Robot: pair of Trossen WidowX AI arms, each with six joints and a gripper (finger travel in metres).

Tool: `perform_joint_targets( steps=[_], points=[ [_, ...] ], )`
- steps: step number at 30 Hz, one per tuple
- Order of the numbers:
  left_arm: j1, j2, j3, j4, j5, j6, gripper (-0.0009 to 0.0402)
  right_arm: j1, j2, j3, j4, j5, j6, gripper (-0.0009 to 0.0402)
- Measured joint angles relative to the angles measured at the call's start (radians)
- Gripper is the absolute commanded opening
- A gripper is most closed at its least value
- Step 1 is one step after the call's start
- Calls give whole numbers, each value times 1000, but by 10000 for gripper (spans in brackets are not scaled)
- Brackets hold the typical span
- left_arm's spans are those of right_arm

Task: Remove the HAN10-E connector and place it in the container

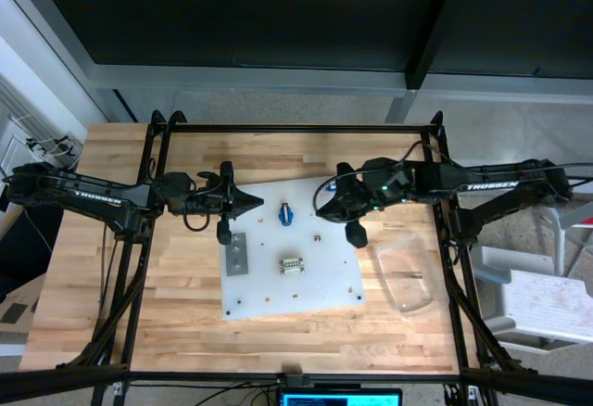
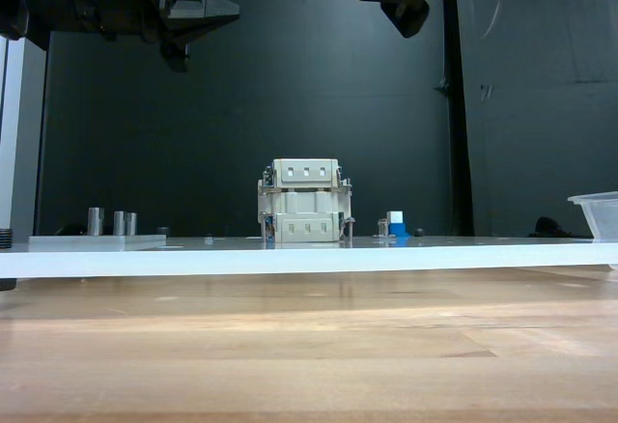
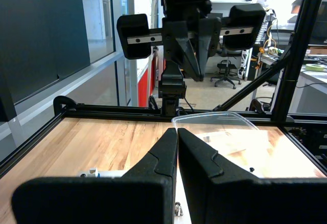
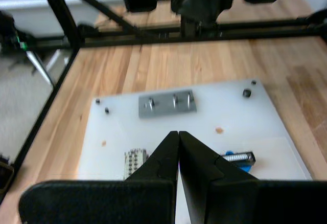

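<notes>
High view: the connector (image 1: 291, 266) sits seated on the white board (image 1: 324, 281), near its middle toward the near edge, untouched. The clear tray (image 1: 388, 249) lies on the wood just off the board's right edge. The left gripper (image 1: 259, 205) hangs over the board's far left corner, and the right gripper (image 1: 321, 209) over its far edge, beside the blue part (image 1: 285, 212). Low view: both grippers are well above the board and nothing is held. The connector (image 2: 305, 203) stands upright in two tiers. Left wrist view: the fingers (image 3: 196, 155) are pressed together, with the tray rim beyond. Right wrist view: the fingers (image 4: 202, 160) are also pressed together, and the connector (image 4: 134, 161) is on the board below. Judgement: the task is at its start, with the approach not begun. The next move calls for one arm, likely the right as it is nearer the tray, to spread its fingers, descend over the connector, pinch its sides and lift straight up. Count: one connector, one tray, one blue part, one grey plate (image 1: 238, 258) with three posts, two grippers.
</notes>
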Motion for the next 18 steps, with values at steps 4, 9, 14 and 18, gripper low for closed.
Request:
perform_joint_targets(
  steps=[4, 9, 14, 18],
  points=[
    [0, 0, 0, 0, 0, 0, 0, 12, 83, 130, -156, 0, -43, 0],
    [0, 0, 0, 0, 0, 0, 0, 36, 196, 304, -336, 0, -77, 0],
    [0, 0, 0, 0, 0, 0, 0, 61, 310, 476, -482, 9, -116, 0],
    [0, 0, 0, 0, 0, 0, 0, 77, 399, 586, -575, 11, -130, 0]
  ],
)
